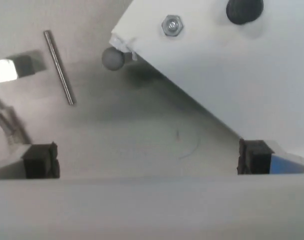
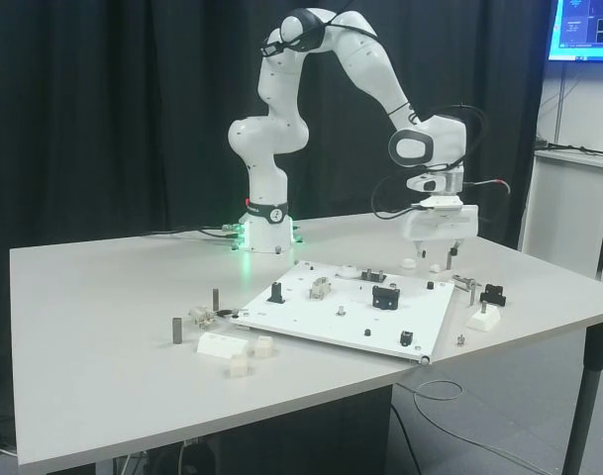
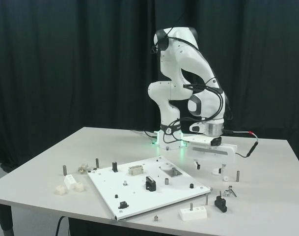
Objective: Remove large gear.
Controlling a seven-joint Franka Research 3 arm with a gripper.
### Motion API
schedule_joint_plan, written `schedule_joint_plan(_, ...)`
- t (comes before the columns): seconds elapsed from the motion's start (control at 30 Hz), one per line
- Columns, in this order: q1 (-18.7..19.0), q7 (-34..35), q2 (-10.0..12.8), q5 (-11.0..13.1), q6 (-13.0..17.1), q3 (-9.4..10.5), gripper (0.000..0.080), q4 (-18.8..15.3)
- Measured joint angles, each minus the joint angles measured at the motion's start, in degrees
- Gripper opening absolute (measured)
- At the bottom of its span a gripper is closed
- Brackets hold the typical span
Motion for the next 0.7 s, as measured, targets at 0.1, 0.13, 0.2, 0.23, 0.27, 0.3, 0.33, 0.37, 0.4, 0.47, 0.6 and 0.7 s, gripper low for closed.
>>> schedule_joint_plan(0.1, -0.32, -4.91, -0.07, -0.38, -1.12, 0.00, 0.0800, 0.30)
schedule_joint_plan(0.13, -0.47, -6.33, -0.12, -0.42, -1.54, -0.01, 0.0800, 0.40)
schedule_joint_plan(0.2, -0.94, -9.48, -0.32, -0.52, -2.65, -0.07, 0.0800, 0.61)
schedule_joint_plan(0.23, -1.19, -10.64, -0.45, -0.60, -3.19, -0.07, 0.0800, 0.70)
schedule_joint_plan(0.27, -1.54, -12.09, -0.63, -0.75, -3.90, -0.09, 0.0800, 0.80)
schedule_joint_plan(0.3, -1.89, -13.44, -0.81, -0.92, -4.53, -0.10, 0.0800, 0.88)
schedule_joint_plan(0.33, -2.27, -14.80, -1.00, -1.10, -5.25, -0.13, 0.0800, 0.96)
schedule_joint_plan(0.37, -2.68, -16.18, -1.21, -1.29, -5.98, -0.14, 0.0800, 1.04)
schedule_joint_plan(0.4, -3.13, -17.63, -1.43, -1.51, -6.74, -0.17, 0.0800, 1.12)
schedule_joint_plan(0.47, -4.08, -20.32, -1.91, -1.93, -8.28, -0.26, 0.0800, 1.26)
schedule_joint_plan(0.6, -6.08, -25.13, -2.85, -2.14, -11.24, -0.51, 0.0800, 1.49)
schedule_joint_plan(0.7, -7.58, -28.88, -3.37, -2.14, -13.07, -0.78, 0.0800, 1.66)
